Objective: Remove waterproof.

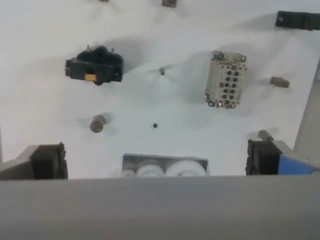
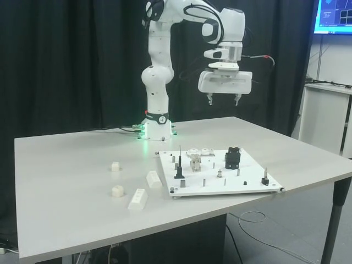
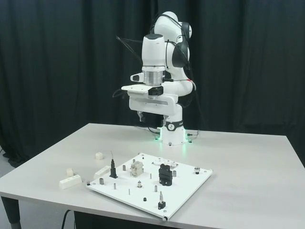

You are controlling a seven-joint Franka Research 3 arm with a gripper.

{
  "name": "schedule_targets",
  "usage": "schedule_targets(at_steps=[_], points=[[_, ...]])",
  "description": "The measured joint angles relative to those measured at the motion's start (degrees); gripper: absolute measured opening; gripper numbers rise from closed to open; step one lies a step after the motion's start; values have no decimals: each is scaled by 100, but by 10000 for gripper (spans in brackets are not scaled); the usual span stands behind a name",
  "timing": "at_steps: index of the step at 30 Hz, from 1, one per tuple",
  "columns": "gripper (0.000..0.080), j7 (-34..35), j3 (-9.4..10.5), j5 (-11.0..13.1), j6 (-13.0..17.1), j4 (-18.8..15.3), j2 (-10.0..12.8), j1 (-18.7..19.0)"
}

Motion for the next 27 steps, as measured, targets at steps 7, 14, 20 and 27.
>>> schedule_targets(at_steps=[7, 14, 20, 27], points=[[800, 0, -24, 0, -13, -87, 1, -159], [800, 0, -28, 4, 43, -307, -5, -333], [800, 0, -29, 25, 290, -639, -35, -444], [800, 17, -32, 137, 815, -1078, -76, -573]])
